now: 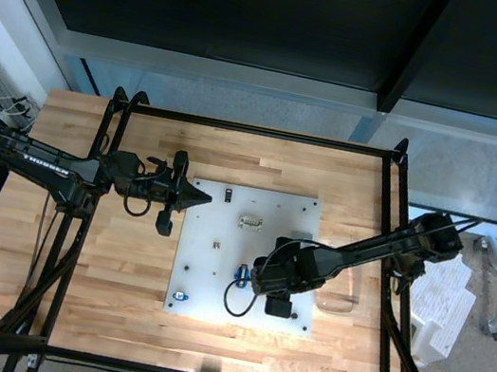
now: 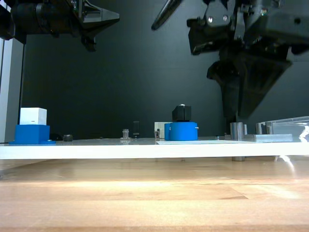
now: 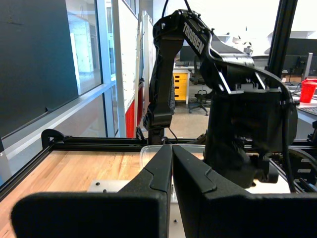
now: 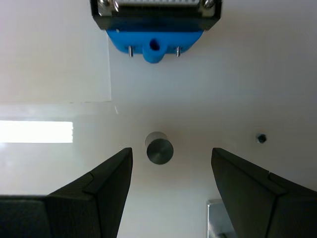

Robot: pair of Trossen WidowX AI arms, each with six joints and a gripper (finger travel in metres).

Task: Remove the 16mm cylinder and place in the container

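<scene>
The 16mm cylinder [image 4: 159, 150] is a small silver peg standing upright in the white board [image 4: 59, 59]. My right gripper [image 4: 171, 150] hangs open straight above it, one finger on each side and neither touching. In the low view the cylinder [image 2: 236, 131] stands just under the right gripper [image 2: 238, 115]. From above, the right gripper [image 1: 268, 281] hides it. The container [image 1: 342, 291], a clear tub, lies just right of the board. My left gripper [image 1: 201, 197] is shut and empty, held high off the board's left edge.
A blue connector [image 4: 154, 42] with a black cable sits on the board close beyond the cylinder. A blue block with a white cube [image 2: 32, 126] stands at the board's near left corner. A black frame [image 1: 385, 229] borders the table.
</scene>
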